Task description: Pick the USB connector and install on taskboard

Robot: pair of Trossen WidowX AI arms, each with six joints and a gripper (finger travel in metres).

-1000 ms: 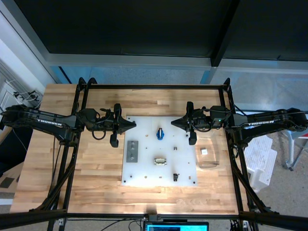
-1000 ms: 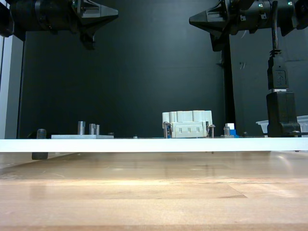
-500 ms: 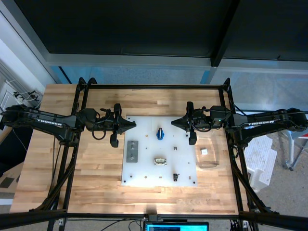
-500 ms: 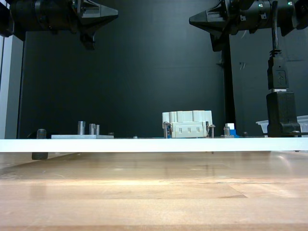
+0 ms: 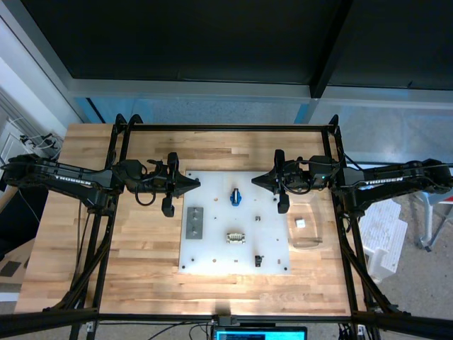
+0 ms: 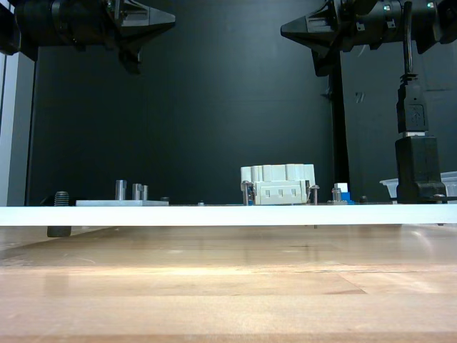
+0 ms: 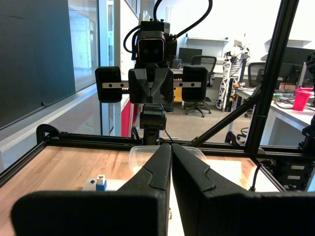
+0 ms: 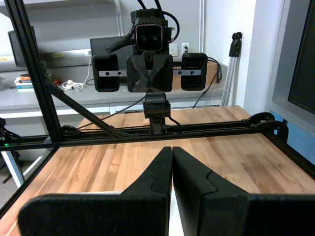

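The USB connector point(image 6: 412, 114) stands upright in the black socket point(image 6: 420, 171) on the taskboard point(image 5: 212, 244), so the install looks finished. The left claw point(image 7: 171, 146) and right claw point(image 8: 172, 149), each pressed together and empty, hover above the taskboard's far side.

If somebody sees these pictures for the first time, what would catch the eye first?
The left gripper and the right gripper face each other high above the white taskboard, both with fingers shut and empty. On the board's near right part, a USB connector stands upright in a black socket.

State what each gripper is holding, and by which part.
Nothing: the left gripper and the right gripper are both shut and empty, above the taskboard.
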